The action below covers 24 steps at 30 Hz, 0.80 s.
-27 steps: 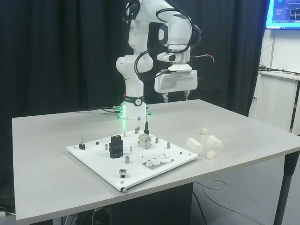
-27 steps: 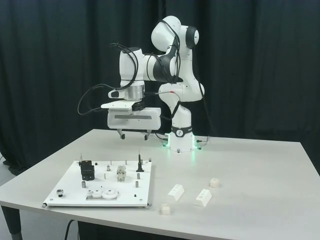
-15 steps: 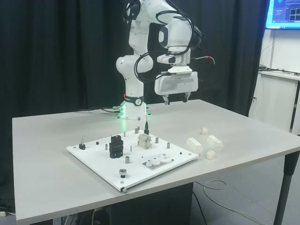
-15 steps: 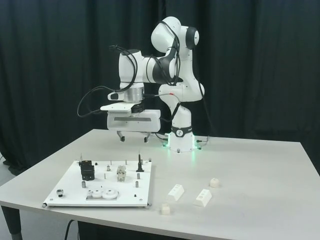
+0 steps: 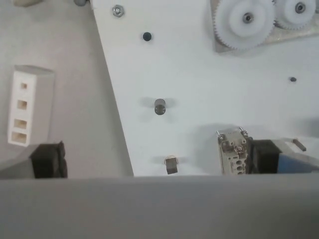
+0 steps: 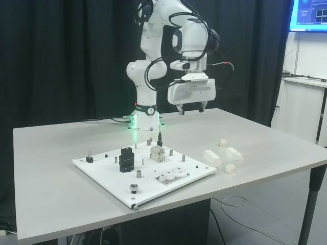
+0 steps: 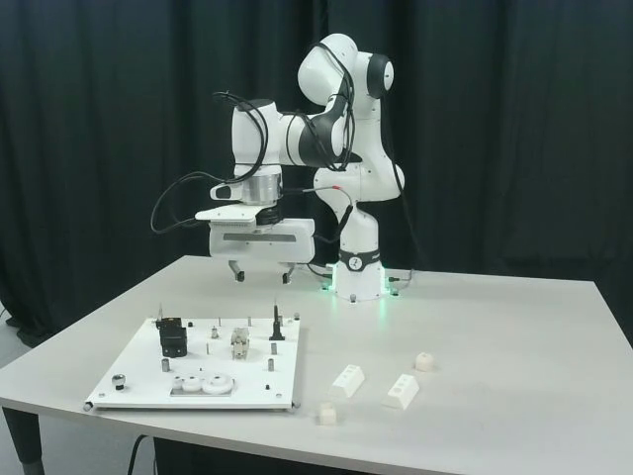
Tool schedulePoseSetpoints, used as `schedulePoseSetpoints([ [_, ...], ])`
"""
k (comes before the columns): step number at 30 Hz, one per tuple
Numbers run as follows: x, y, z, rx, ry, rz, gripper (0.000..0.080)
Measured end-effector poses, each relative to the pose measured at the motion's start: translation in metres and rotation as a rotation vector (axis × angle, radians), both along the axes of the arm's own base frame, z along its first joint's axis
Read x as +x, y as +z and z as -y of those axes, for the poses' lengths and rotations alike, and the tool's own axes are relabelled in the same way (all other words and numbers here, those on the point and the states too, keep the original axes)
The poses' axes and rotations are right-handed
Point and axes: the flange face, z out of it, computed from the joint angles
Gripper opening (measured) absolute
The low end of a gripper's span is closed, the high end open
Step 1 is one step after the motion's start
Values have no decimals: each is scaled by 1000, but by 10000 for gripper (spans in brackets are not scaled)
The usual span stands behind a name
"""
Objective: Remove USB.
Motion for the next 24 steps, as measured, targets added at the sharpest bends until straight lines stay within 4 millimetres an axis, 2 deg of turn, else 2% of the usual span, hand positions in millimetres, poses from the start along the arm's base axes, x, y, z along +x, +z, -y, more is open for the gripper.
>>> schedulePoseSetpoints([
  [14, 1, 0, 5, 13, -19, 7, 800],
  [24, -2, 7, 18, 17, -43, -6, 800],
])
